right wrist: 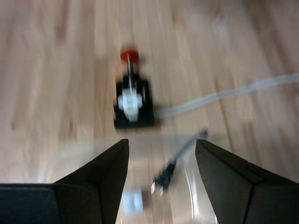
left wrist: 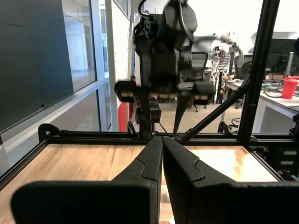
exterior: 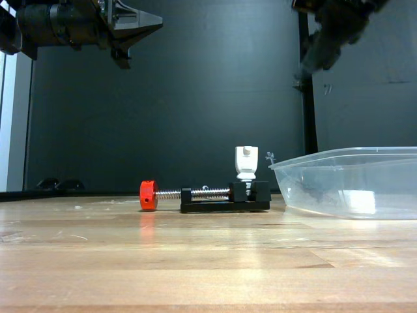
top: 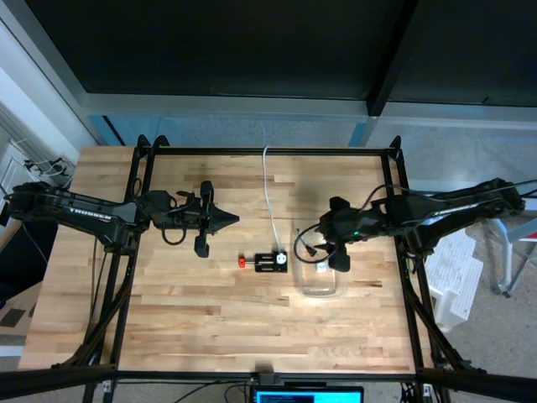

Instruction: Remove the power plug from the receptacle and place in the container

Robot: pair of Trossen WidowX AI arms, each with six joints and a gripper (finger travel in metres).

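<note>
The right gripper (right wrist: 161, 142) hangs over the container (top: 320, 295) with its fingers spread and nothing between them. Directly beneath, the power plug (right wrist: 164, 178) lies loose inside the tub, its cord stub curving towards the rim. A white-grey cube (right wrist: 133, 201) sits beside it.

The receptacle (top: 273, 262) stands just beyond the tub's left edge, its red knob (top: 242, 262) pointing away from the tub. Its white cable (top: 270, 193) runs to the far edge of the table (top: 168, 319).

The left gripper (top: 226, 220) hovers high over bare wood, well apart from the receptacle. Its fingers are pressed together on nothing, which only its wrist view makes plain.

A black frame (top: 268, 151) borders the table, and open boards lie along the near side. The low view shows the tub's wall (exterior: 339, 176) rising higher than the receptacle's block, with a dark shape behind it.
</note>
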